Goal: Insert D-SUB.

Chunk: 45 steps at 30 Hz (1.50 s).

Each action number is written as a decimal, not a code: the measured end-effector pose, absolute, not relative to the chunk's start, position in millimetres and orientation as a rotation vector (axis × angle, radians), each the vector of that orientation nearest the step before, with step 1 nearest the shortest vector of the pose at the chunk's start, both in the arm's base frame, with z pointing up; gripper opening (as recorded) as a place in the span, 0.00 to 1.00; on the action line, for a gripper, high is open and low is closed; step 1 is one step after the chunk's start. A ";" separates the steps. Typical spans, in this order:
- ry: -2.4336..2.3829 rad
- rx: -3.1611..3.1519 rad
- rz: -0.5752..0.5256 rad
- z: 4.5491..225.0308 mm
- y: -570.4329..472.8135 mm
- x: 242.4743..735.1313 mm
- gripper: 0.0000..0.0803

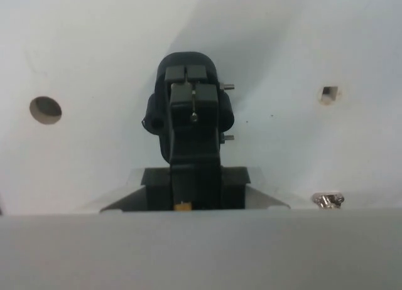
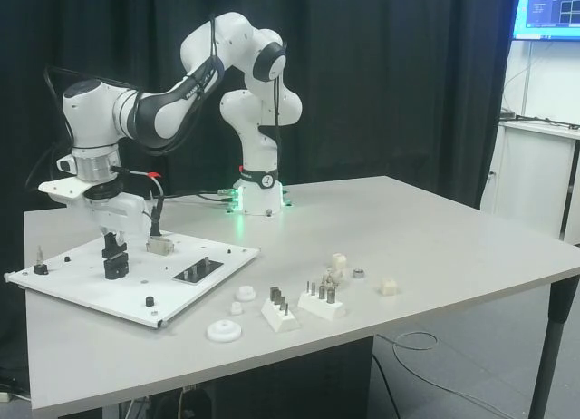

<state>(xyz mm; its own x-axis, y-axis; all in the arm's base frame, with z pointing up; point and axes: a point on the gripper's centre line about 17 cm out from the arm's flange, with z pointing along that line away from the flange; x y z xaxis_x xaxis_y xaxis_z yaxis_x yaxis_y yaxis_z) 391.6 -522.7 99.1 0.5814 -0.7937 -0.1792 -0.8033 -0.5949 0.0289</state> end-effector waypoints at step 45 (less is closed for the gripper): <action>1.438 -2.717 0.268 95.3 -520.3 394.2 0.19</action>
<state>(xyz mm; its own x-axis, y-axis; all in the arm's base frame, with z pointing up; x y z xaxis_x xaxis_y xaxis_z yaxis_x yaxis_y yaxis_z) 394.2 -520.3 95.3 0.5510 -0.8151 -0.1789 -0.8249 -0.5644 0.0311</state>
